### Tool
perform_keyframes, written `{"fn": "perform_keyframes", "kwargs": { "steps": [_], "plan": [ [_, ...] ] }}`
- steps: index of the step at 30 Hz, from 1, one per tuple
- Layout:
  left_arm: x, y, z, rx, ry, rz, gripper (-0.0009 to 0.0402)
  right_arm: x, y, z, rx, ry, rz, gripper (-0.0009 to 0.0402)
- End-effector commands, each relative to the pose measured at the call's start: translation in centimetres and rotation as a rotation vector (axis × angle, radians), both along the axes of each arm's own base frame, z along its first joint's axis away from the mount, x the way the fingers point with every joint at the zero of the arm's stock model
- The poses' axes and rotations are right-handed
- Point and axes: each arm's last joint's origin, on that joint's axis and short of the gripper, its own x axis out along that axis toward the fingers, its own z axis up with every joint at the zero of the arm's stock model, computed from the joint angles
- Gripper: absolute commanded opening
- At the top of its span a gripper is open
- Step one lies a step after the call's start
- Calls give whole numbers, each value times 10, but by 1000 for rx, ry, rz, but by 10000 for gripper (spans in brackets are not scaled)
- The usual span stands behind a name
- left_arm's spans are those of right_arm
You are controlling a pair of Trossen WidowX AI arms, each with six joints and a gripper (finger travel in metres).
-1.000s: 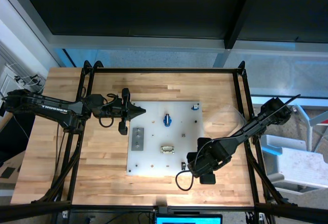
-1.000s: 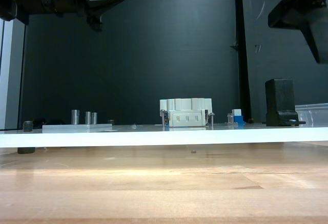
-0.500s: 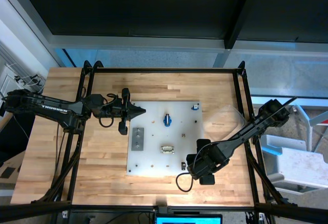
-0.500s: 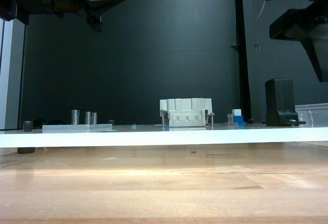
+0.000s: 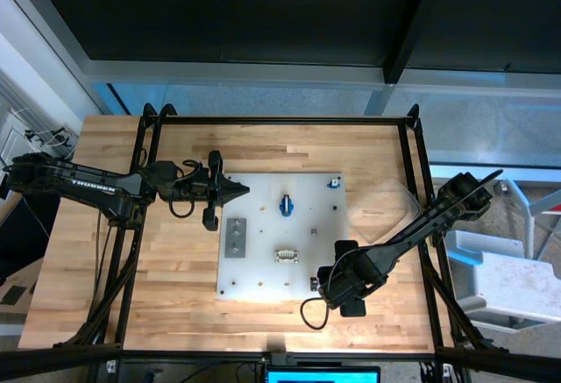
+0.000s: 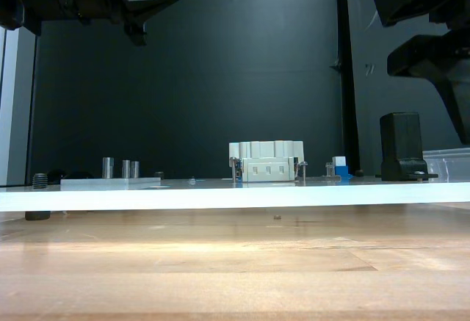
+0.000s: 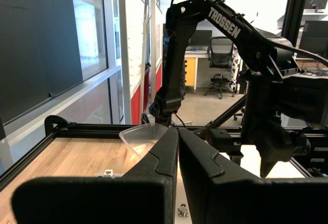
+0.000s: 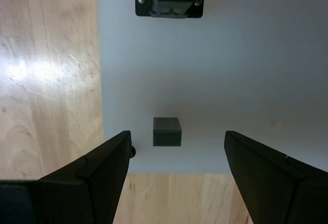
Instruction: Pick the 16mm bar from the taskboard and place it in the container
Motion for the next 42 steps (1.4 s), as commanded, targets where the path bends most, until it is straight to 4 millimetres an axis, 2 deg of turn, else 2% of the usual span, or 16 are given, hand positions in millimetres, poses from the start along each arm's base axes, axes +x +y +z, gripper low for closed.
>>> {"fn": "perform_keyframes", "kwargs": {
  "steps": [1,20,42],
  "plan": [
    [0,0,0,0,0,0,0,-1,0,-2,-3,-2,1,254],
    [0,0,0,0,0,0,0,-2,-2,-16,0,-27,0,249],
    [0,0,0,0,0,0,0,-3,-2,-20,17,-21,1,122]
  ]
}}
